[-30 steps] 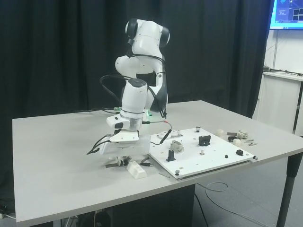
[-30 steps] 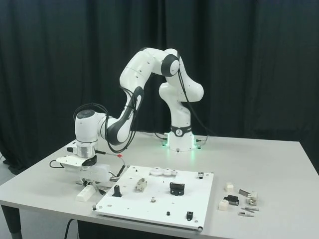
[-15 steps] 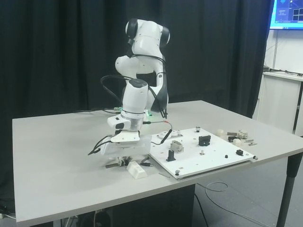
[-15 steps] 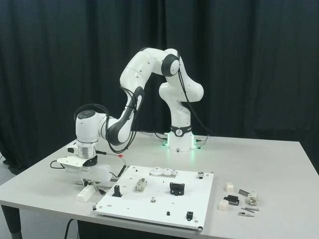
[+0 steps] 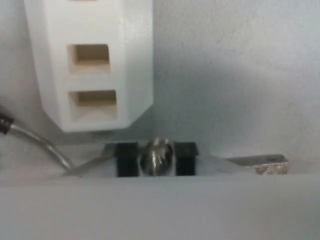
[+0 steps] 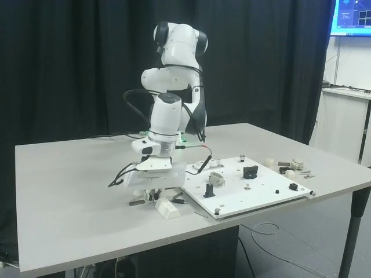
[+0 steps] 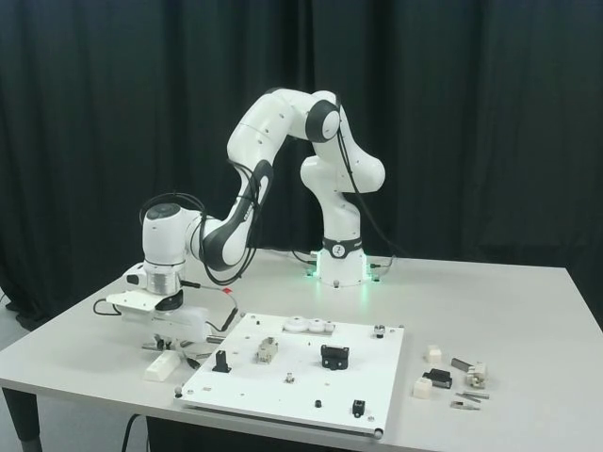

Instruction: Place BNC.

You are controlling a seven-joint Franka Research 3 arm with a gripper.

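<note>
**Claw pinching the BNC beside the white holder block**

The claw [image 5: 156, 159] has its two black fingers [image 5: 127, 159] pressed against either side of a small metal BNC connector [image 5: 156, 156], pinching it just above the grey counter [image 5: 230, 75]. Just beside the connector lies the white holder block [image 5: 90, 60], with two square pockets showing in its face; a thin cable [image 5: 37, 142] curves past the block's near corner. A flat metal piece [image 5: 260, 164] lies on the counter near the claw, on the side away from the cable.

In the room views the holder block [image 6: 167, 207] sits just off the white assembly board [image 6: 246, 185], close to the counter's front edge. No readable writing shows on any part. Wide bare counter [image 7: 528, 311] lies beyond the board.
</note>
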